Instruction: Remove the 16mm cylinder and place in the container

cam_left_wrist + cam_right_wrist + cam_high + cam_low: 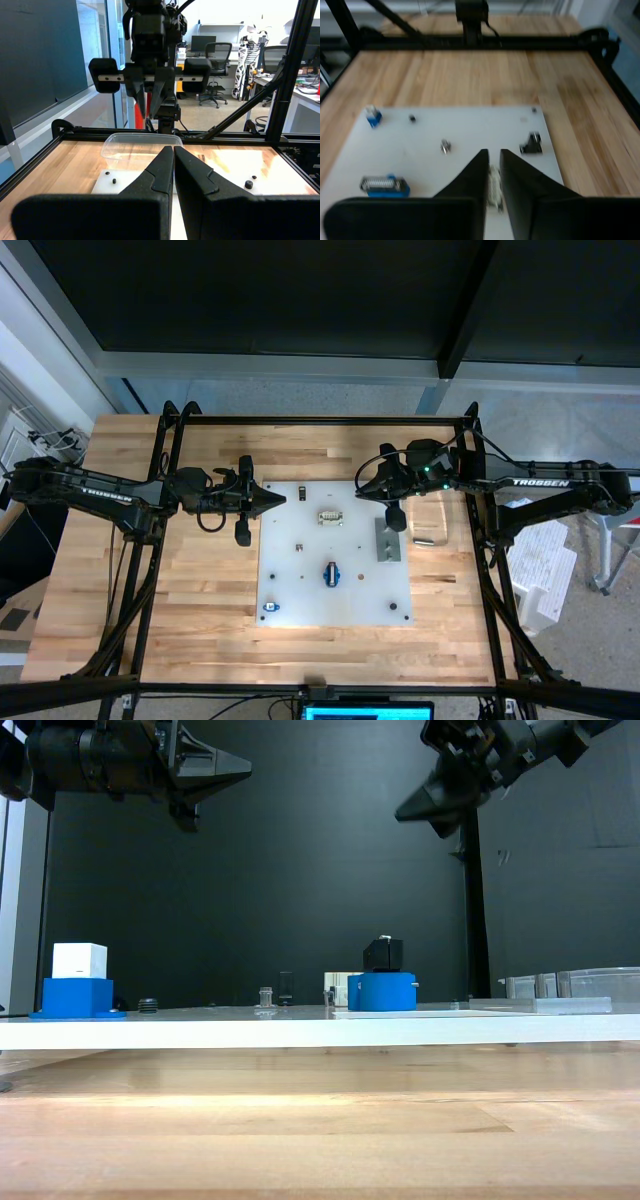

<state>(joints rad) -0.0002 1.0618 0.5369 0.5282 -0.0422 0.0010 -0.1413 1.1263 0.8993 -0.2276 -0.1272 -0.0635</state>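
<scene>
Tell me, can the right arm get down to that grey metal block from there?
Probably yes. The right gripper hangs in the air near the grey block, with nothing seen between them. The left gripper sits far off, by the left edge of the board.

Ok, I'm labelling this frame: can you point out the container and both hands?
container (pixel 438 512), high view, bare floor, right of board.
left hand (pixel 283 499), high view, its tip, above board's left edge.
right hand (pixel 360 487), high view, its tip, above board's far edge.
</scene>
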